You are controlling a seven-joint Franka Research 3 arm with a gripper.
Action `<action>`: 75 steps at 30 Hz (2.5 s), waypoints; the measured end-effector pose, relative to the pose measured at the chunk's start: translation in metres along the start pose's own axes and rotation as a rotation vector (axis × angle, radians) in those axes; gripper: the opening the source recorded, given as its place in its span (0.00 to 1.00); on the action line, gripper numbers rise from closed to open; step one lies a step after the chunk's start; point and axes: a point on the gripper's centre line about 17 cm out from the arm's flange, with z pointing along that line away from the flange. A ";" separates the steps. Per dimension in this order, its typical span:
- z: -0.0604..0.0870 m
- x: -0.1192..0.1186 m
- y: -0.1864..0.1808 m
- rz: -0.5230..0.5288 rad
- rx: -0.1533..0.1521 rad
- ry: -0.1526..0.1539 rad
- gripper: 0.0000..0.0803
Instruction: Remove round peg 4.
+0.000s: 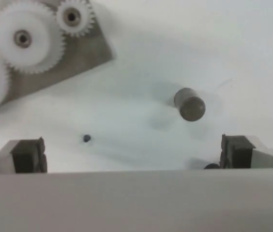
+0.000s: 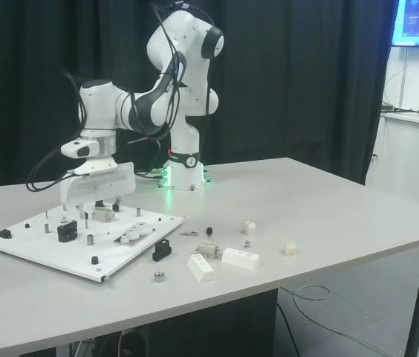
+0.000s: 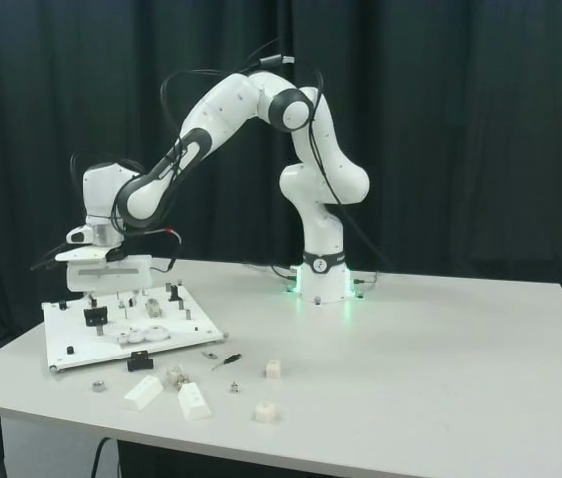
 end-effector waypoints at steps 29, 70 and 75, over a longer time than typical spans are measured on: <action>0.041 0.009 0.038 -0.223 0.009 0.004 1.00; 0.058 0.010 0.042 -0.303 0.021 0.075 1.00; 0.058 0.009 0.043 -0.302 0.021 0.078 1.00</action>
